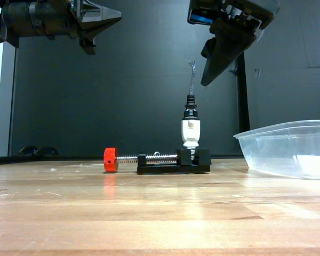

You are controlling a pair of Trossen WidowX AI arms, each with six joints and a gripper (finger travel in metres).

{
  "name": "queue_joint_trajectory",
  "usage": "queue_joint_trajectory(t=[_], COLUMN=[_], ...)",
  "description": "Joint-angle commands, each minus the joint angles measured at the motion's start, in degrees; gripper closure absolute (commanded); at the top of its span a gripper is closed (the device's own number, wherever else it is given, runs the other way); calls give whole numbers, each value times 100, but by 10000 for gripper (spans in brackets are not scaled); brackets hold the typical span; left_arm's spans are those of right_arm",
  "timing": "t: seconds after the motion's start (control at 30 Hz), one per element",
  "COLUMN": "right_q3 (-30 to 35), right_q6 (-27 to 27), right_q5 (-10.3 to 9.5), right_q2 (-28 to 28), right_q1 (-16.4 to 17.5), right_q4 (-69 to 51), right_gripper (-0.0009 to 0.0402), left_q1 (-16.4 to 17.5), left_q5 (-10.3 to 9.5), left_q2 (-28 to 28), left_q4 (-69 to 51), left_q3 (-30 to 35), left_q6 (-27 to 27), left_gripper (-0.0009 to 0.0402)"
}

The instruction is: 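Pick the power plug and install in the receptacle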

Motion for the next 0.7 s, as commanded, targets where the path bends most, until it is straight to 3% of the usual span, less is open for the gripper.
queue_joint_trajectory(t=[0.03,0.27,0.5,0.6,0.7], right_q3=[-92,-761,-1572,-1965,-2356], right_q6=[-4,-133,-400,-514,-538], right_q5=[15,9,-24,-356,-439], right_q2=[-339,-1353,-2201,-2531,-2809], right_q1=[-2,-109,-431,-684,-863], right_q4=[76,813,2098,2702,3379], right_gripper=[211,261,347,395,388], left_q1=[0,2,0,2,2], left_q5=[2,2,2,2,2], left_q2=[2,2,2,0,0], left_q4=[0,0,0,0,0], left_q3=[2,2,2,2,2], left_q6=[0,2,2,2,0], left_gripper=[393,393,393,393,393])
